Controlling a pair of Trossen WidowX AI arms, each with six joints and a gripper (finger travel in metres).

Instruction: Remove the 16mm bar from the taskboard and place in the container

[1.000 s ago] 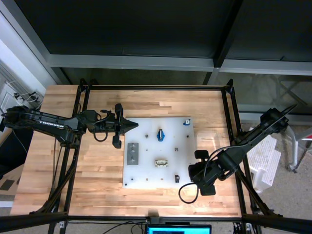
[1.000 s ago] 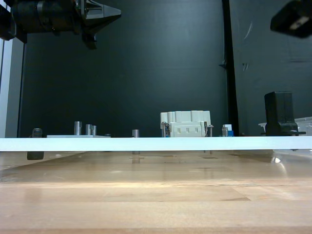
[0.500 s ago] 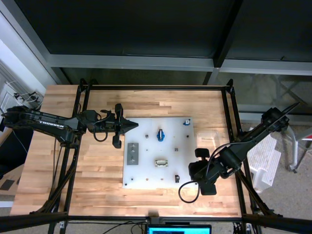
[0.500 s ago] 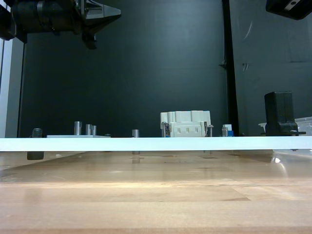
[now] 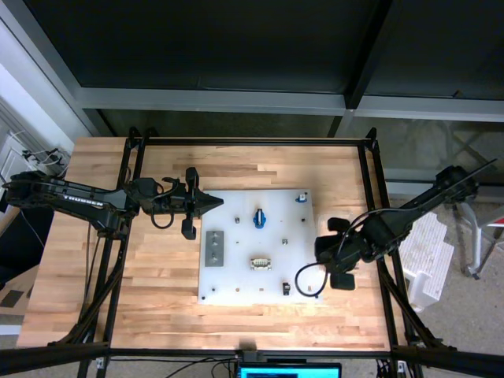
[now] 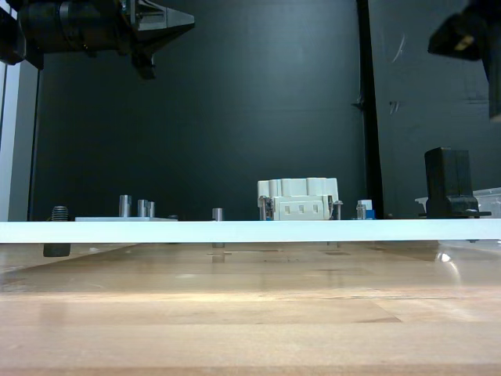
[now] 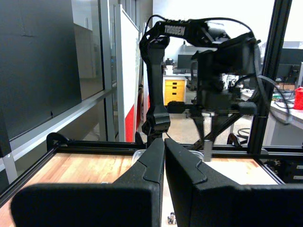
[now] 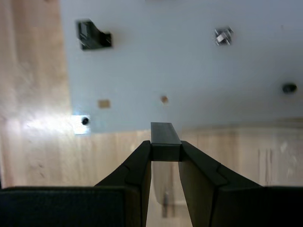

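16mm bar [image 8: 165, 136] clamped between fingers of right gripper [image 8: 165, 150], raised over right edge of taskboard [image 8: 165, 61], near clear container [image 6: 490, 199], left gripper [image 5: 211, 202] aloft at board's far-left corner, fingers pressed together, empty, above bench [image 5: 157, 299]

The bench [image 5: 157, 291] is pale planked wood with a soft sheen, the taskboard [image 5: 236, 264] smooth matt white. The 16mm bar [image 8: 165, 141] is dull grey metal, pinched in the matt black plastic jaws of the right gripper [image 8: 164, 150] over the glossy clear-plastic container [image 8: 246, 142]. The left gripper [image 7: 164, 142], same matt black, hangs closed above the taskboard's far left corner
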